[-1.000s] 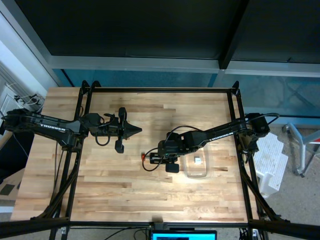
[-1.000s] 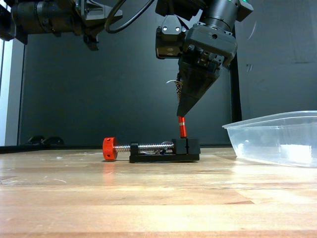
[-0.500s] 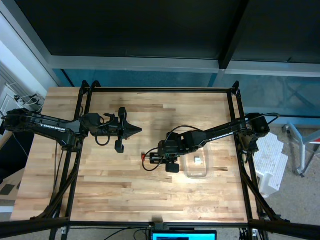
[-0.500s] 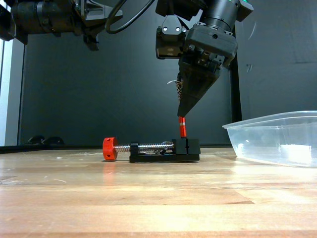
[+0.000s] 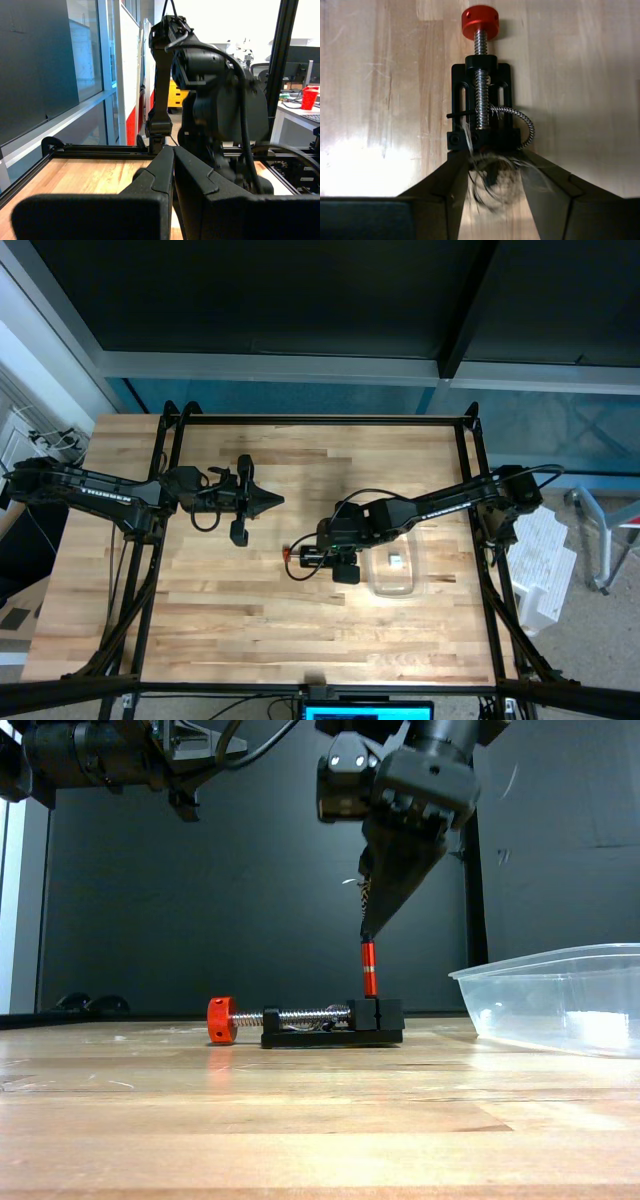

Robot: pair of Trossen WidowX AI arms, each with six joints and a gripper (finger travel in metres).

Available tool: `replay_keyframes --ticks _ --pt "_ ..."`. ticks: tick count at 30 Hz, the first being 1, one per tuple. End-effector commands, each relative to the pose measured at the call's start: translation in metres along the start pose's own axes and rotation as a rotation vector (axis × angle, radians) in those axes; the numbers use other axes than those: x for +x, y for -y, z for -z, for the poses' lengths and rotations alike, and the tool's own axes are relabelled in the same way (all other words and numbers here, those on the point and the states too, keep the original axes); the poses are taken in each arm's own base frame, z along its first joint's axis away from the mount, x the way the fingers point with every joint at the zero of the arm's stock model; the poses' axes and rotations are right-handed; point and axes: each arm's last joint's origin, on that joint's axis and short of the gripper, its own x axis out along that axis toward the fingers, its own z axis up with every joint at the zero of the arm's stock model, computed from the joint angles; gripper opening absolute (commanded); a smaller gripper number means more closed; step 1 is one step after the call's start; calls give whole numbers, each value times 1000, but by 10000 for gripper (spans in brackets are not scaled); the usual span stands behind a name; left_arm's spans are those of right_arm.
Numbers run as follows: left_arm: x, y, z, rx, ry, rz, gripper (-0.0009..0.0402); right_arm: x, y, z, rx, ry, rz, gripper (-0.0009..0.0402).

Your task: Pick the rca connector and install on the hub

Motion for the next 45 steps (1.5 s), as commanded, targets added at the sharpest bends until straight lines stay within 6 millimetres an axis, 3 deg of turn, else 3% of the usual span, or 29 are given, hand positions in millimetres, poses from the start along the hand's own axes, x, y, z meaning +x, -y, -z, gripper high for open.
replay_keyframes --ticks 1,10,18,28,35,45 --pt "0 0 0 0 0 0 0 -9 1 2 -2 2 1 168" --pt "0 0 0 0 1 0 0 -29 4 15 -4 30 -6 206" --pt "0 0 0 0 0 0 0 -39 7 28 -5 44 -10 204" --pt "0 0 0 0 0 0 0 -51 8 27 -26 109 -25 202" --pt "0 0 0 0 0 0 0 -81 24 37 -8 336 -41 154" --pt "0 0 0 0 0 0 0 -110 38 58 -4 691 -10 43"
